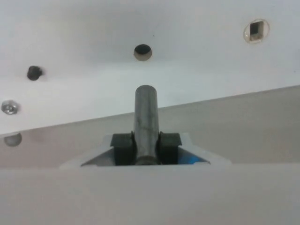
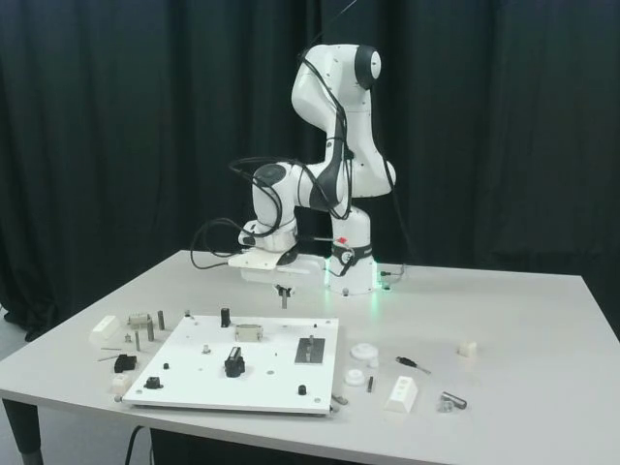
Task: Place round peg 3.
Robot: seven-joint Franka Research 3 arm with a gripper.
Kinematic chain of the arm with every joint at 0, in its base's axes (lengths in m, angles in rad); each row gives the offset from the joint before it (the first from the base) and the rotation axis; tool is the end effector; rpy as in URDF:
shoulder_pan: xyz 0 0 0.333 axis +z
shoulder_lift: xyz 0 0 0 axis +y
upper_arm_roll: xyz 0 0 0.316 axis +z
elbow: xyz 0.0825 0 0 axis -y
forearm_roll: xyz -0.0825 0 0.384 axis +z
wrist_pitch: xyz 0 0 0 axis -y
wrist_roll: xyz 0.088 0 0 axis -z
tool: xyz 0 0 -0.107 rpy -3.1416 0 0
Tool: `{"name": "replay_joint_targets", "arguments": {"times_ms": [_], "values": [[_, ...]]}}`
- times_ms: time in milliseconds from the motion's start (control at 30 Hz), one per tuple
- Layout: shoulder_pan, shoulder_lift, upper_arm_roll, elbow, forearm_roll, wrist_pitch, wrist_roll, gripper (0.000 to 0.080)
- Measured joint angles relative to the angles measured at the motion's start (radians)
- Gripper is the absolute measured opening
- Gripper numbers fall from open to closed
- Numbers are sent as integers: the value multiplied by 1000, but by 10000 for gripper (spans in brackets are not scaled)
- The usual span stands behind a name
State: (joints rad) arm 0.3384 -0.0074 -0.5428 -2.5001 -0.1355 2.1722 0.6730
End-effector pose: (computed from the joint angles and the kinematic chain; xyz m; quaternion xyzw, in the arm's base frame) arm 0.4181 -0.0917 0.2640 0.9116 -0.3758 -0.1443 0.0829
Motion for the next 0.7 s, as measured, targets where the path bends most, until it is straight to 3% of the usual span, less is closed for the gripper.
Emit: {"name": "replay_joint_targets", "arguments": {"times_ms": [700], "values": [[0, -28, 1, 2, -17, -6, 6, 112]]}}
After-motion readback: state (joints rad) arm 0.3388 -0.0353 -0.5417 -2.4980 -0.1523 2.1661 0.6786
